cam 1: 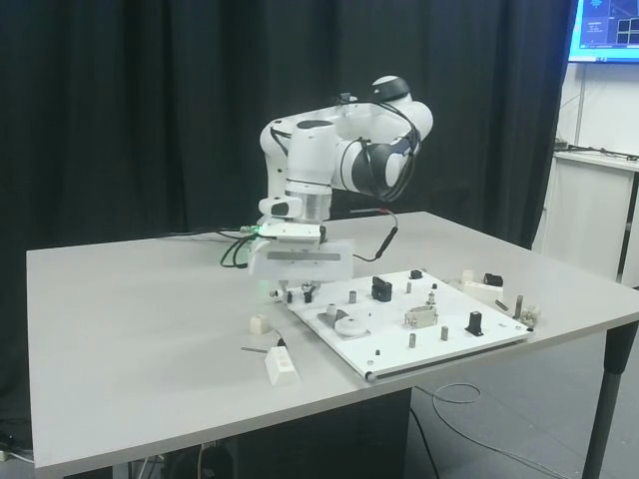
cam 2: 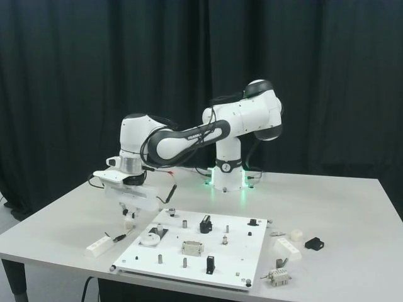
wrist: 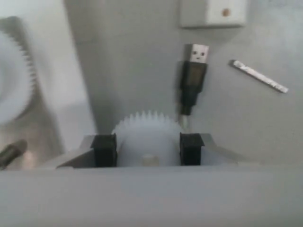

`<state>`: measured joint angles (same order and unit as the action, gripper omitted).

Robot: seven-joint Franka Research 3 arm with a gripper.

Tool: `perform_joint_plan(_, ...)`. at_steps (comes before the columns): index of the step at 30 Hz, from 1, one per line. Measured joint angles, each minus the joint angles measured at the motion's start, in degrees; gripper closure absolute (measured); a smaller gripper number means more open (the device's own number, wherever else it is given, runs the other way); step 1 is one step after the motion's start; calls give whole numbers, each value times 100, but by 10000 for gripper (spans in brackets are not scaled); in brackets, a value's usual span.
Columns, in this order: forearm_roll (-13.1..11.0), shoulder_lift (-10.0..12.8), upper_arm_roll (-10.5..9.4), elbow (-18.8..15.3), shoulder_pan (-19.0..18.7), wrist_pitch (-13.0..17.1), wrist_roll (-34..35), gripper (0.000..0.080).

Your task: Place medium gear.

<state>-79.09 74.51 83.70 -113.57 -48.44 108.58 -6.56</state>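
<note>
Down at the wrist view, the two black fingers (wrist: 191, 147) are clenched on a white gear (wrist: 147, 137), one on each side of it, toothed rim sticking up between them. That grasp is plain only here; in both room views the gripper (cam 2: 129, 211) is tucked under the wrist housing and the gear is too small to make out.

The wrist view also picks up a black USB plug (wrist: 193, 78) lying on the grey desk (wrist: 142, 56) beyond the gear, a thin grey strip (wrist: 259, 76) beside it, a white box (wrist: 213, 12) at the edge of frame, and a larger white gear (wrist: 14, 78) seated on the white board (wrist: 61, 71).

Over to the first room view: the white arm (cam 1: 339, 150) reaches out low over the near-left edge of the board (cam 1: 399, 319), which carries pegs and small black and grey parts. A white block (cam 1: 281, 366) lies on the desk near the front, a smaller white piece (cam 1: 260, 323) just beyond it, and a screen (cam 1: 606, 30) shows at far right, its writing too small to read.

The second room view adds what the first hides: a green glow at the arm's base (cam 2: 227, 179), dark lettering along the forearm that cannot be read, and loose parts to the right of the board, among them a black piece (cam 2: 313, 243).
</note>
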Motion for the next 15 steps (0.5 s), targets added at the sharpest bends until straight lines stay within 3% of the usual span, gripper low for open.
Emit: perform_joint_plan(15,-15,22,-339,574,633,-6,-195,519)
